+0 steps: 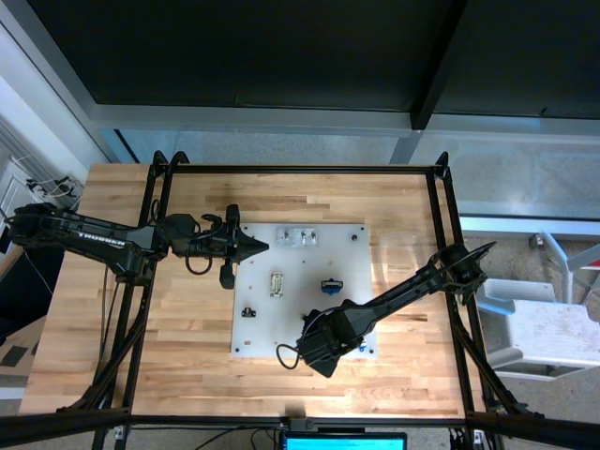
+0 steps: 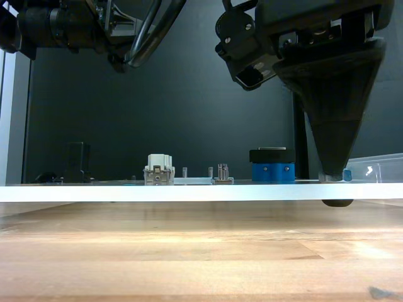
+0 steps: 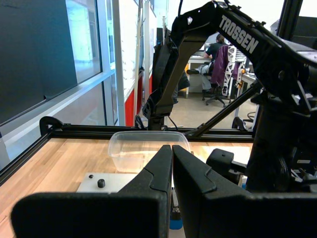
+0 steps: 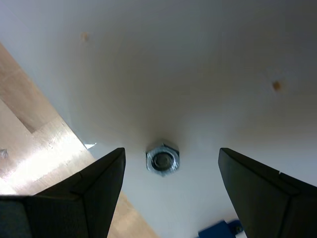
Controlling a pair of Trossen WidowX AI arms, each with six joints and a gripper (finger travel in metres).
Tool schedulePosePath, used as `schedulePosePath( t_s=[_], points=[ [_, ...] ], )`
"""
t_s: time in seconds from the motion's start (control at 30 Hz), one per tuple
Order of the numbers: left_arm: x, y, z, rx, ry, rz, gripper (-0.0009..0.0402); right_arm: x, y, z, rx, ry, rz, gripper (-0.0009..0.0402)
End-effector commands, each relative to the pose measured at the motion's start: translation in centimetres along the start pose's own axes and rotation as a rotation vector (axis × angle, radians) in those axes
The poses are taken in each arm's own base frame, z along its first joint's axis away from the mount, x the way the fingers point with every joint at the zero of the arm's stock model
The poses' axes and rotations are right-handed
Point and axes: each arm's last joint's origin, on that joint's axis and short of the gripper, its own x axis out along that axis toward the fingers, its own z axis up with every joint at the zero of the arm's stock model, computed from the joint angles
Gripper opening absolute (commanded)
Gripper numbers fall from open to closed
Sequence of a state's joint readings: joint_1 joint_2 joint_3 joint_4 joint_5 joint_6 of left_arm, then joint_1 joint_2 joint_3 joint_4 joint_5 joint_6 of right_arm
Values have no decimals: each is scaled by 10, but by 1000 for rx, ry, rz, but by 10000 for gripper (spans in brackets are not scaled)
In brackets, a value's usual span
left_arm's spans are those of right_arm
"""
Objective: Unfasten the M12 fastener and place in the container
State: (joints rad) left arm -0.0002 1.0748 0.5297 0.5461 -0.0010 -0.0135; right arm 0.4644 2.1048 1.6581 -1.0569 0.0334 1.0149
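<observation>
The pale wooden surface (image 1: 141,356) carried the flat white board (image 1: 281,328). Just off its far right edge stood the clear, rounded rectangular plastic container (image 1: 403,251), with no nut showing in it. Judged from that, nothing was finished: unscrewing, lifting and dropping were all left to do. The right pincer (image 4: 171,154) hung low over the board's near right edge, spread wide and holding nothing. The left pincer (image 3: 172,151) hovered by the board's left edge, closed on nothing. Only the right wrist view showed the small silver hexagonal nut (image 4: 162,158), on its stud and centred between the fingers. In the high and low views the arm hid it.
</observation>
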Motion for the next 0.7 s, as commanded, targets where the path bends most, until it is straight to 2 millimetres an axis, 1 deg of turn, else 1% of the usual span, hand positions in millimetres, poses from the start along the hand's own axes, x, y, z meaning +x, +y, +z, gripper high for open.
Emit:
schedulePosePath(
  t_s=[0.03,0.17,0.7],
  points=[
    [0,0,0,0,0,0,0,0,-1,0,0,-1,-2,262],
    [0,0,0,0,0,0,0,0,-1,1,2,-1,-2,240],
    [0,0,0,0,0,0,0,1,-1,1,-1,1,2,93]
  ],
)
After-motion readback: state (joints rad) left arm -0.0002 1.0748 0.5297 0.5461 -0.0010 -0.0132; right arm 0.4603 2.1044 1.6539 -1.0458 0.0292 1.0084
